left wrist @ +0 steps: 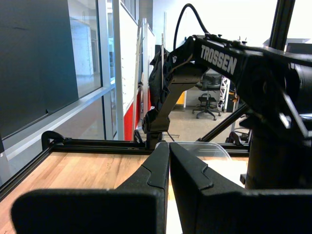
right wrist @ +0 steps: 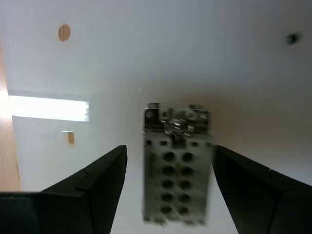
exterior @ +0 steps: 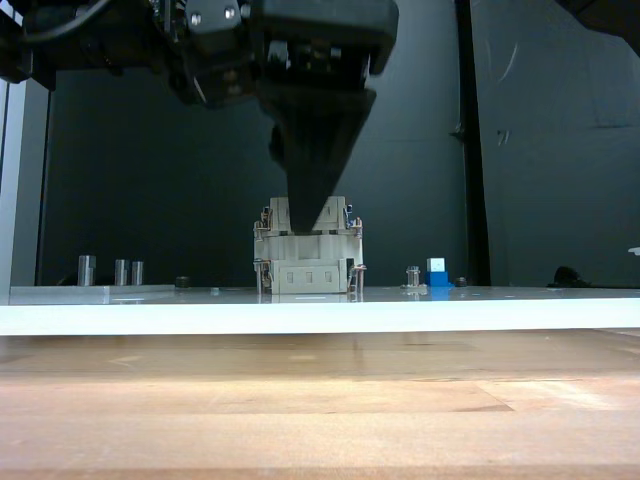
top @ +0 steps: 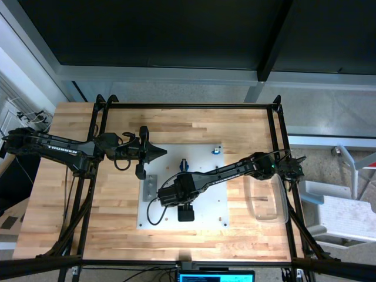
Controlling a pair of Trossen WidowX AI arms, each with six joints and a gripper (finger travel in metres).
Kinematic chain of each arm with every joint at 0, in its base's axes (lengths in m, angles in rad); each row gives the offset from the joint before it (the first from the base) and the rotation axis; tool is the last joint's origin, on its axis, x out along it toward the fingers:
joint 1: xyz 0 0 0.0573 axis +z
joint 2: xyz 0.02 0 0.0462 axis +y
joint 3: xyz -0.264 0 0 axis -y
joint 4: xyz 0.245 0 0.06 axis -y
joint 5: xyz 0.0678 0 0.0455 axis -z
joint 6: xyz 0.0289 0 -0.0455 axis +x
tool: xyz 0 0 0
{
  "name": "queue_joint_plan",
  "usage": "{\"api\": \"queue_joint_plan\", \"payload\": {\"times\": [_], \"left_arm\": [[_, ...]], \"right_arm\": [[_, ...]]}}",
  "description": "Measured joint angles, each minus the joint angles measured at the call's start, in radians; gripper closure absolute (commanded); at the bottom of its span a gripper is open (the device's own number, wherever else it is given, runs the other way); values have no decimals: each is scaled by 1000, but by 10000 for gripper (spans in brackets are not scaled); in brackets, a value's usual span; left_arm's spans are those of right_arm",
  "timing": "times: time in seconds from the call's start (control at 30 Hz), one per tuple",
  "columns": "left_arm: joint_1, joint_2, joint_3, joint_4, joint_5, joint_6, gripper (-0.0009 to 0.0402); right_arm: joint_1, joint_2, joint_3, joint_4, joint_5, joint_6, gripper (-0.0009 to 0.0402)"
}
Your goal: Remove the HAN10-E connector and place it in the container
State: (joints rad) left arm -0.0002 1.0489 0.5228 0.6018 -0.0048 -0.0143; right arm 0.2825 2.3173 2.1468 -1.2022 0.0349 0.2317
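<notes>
Right gripper (right wrist: 169, 147) gapes around HAN10-E connector (right wrist: 176, 175); left gripper (left wrist: 169, 145) closed, aside.

High view: above near edge of table (top: 64, 194), facing down and away, far, whole white board (top: 211, 205) seen. Low view: table-top height, level, close to HAN10-E connector (exterior: 307, 255). Left wrist view: along left gripper (left wrist: 169, 146), level toward right arm (left wrist: 219, 58). Right wrist view: down past right gripper (right wrist: 168, 151), close over same connector and board.
</notes>
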Motion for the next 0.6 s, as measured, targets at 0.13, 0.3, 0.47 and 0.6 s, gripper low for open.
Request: {"api": "queue_joint_plan", "payload": {"times": [0.13,0.3,0.47,0.6], "left_arm": [[0,0,0,0,0,0,393],[0,0,0,1,0,0,393],[0,0,0,0,0,0,393],[0,0,0,0,0,0,393]], "right_arm": [[2,0,-2,12,-4,3,155],[5,-3,-2,10,-2,6,181],[5,-5,-2,7,0,6,217],[5,-8,-2,6,3,5,246]]}}
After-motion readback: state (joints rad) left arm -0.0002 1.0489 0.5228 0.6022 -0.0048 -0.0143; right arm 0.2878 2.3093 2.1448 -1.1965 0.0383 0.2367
